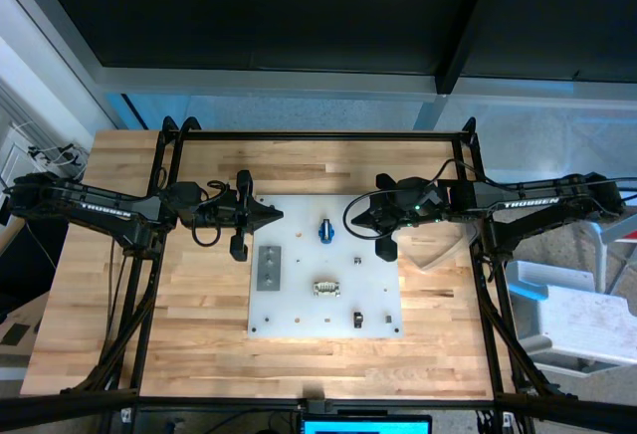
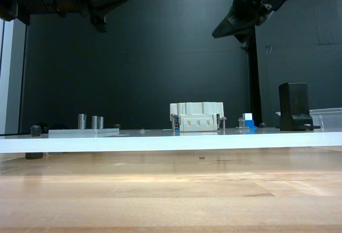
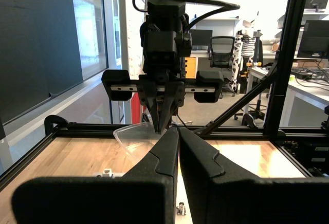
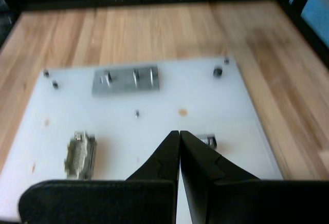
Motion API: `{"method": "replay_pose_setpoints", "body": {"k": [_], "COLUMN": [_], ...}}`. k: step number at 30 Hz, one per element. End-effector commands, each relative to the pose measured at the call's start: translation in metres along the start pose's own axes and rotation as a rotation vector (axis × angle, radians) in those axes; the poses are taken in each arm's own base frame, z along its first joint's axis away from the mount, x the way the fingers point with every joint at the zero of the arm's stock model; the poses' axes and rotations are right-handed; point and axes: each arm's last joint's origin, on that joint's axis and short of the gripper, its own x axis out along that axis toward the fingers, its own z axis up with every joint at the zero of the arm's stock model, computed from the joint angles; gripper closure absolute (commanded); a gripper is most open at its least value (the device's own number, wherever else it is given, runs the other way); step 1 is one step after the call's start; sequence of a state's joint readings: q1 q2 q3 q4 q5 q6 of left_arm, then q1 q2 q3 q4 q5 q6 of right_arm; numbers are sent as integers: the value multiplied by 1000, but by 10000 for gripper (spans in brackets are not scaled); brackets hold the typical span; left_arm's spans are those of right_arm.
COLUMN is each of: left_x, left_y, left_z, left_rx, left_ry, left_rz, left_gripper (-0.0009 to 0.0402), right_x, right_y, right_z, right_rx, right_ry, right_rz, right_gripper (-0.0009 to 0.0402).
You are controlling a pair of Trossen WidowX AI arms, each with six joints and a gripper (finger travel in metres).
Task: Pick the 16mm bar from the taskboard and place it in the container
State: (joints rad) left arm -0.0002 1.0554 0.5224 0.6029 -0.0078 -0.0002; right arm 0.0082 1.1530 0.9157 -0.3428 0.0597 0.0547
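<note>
A: What sits closest?
B: The wooden bench (image 2: 171,201) at the near edge, then the white rim of the taskboard (image 2: 160,141) lying flat on it.
A: Starting from the left?
B: The left gripper (image 3: 178,130) hangs high over the board's far left corner, held level, with its jaws pressed together on nothing. Lower and nearer is the grey metal block (image 1: 269,267), with short grey pegs (image 2: 96,122) standing upright in it. The 16mm bar (image 2: 82,121) looks to be one of those pegs, but I cannot tell for sure which.
A: And the middle?
B: A pale connector (image 1: 325,288), the blue knob (image 1: 325,230) beyond it, and a black blocky piece (image 2: 294,107) toward the near right corner.
A: The right side?
B: The right gripper (image 4: 179,131) is up above the board's right part, tilted down toward its middle, jaws together with nothing between them. The container (image 1: 441,253) stands on the bench just beside the board's right edge, under that arm and well apart from the pegs.
</note>
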Motion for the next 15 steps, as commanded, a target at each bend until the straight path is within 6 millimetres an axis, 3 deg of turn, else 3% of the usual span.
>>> {"method": "replay_pose_setpoints", "body": {"k": [1, 15], "left_x": [0, 0], "left_y": [0, 0], "left_z": [0, 0], "left_rx": [0, 0], "left_ry": [0, 0], "left_rz": [0, 0], "left_gripper": [393, 393], "right_x": [-1, -4], "right_y": [0, 2], "right_z": [4, 14], "right_rx": [-6, -5], "right_ry": [100, 451], "right_rz": [-4, -24], "right_gripper": [393, 393]}}
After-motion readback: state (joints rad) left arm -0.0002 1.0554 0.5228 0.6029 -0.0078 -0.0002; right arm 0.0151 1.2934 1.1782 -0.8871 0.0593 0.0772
